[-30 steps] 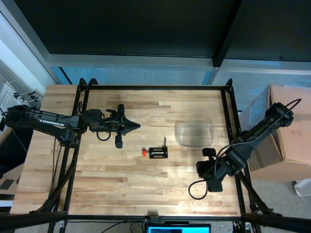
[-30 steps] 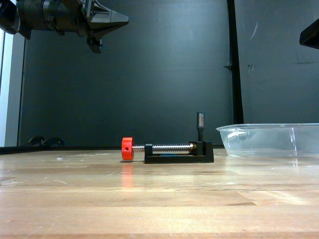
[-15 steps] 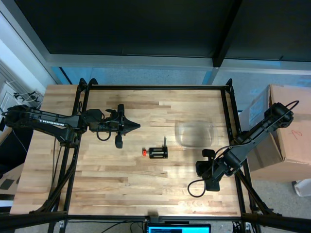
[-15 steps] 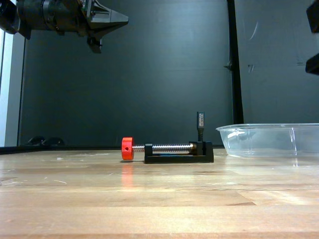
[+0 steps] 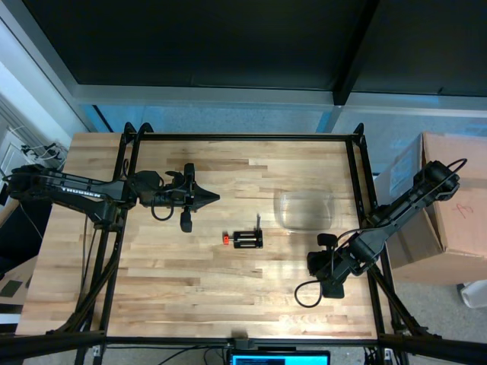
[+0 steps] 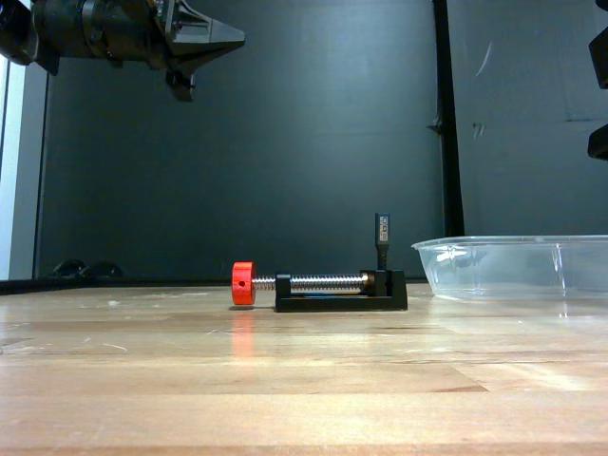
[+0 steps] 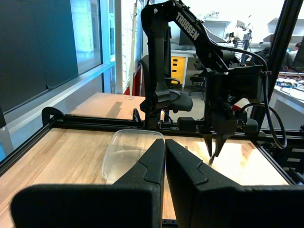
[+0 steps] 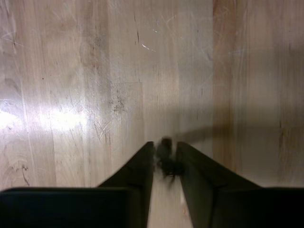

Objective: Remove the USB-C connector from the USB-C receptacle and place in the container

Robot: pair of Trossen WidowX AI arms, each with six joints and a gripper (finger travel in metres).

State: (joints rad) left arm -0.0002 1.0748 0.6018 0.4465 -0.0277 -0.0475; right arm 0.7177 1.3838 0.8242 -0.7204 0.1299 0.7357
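— Where does each tool sit?
— The left tool (image 5: 210,198), fingers pressed together, hangs high over the counter (image 5: 190,281), left of centre in the high view. The right tool (image 8: 165,146), fingers slightly spread, points down at the wood at that view's lower right.
— And the USB-C connector (image 6: 382,231)?
— It stands upright in its seat at the right end of a small black clamp (image 6: 337,293) with a red knob (image 6: 242,283), mid-frame, well apart from both tools. The clear container (image 6: 513,271) stands just right of the clamp.
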